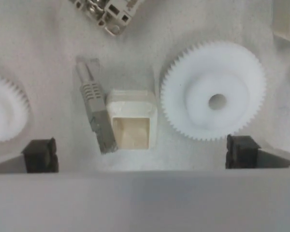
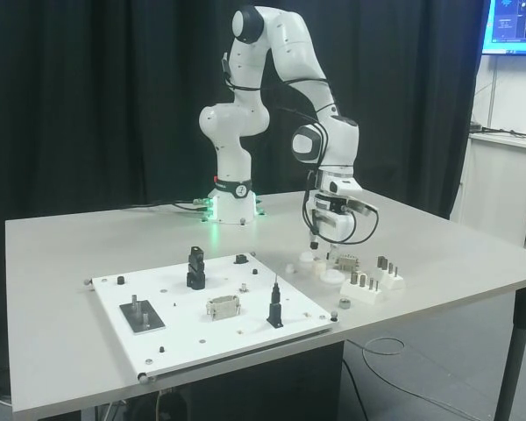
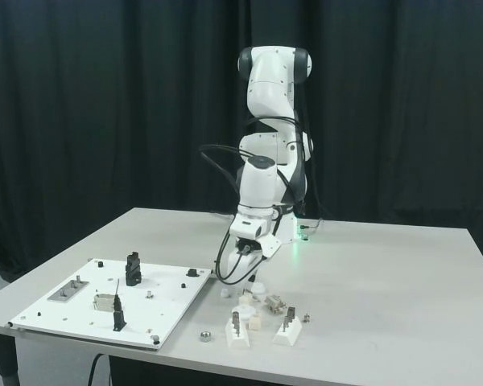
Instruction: Place Ethernet.
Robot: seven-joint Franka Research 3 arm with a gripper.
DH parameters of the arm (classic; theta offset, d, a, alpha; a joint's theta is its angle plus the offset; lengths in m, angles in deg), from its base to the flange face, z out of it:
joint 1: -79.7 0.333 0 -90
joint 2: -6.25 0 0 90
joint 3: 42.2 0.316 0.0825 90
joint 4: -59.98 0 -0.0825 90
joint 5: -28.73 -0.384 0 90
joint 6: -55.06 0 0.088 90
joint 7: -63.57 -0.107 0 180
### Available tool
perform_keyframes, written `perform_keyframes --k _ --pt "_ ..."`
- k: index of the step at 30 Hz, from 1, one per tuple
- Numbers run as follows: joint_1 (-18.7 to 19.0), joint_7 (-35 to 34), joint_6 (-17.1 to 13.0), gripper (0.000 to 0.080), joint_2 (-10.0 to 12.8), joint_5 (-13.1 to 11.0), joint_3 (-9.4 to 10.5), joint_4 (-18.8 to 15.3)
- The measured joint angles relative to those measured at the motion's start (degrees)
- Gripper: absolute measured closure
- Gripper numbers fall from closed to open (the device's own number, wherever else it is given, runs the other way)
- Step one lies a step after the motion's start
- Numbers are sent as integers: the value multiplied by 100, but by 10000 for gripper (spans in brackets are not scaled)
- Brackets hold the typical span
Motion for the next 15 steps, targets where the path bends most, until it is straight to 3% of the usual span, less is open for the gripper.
perform_keyframes --k 3,4,15 --pt "-10 41 3 238 -8 0 0 11" --pt "-13 48 4 14 -12 0 0 15" --pt "-27 120 124 3 -112 0 0 105"
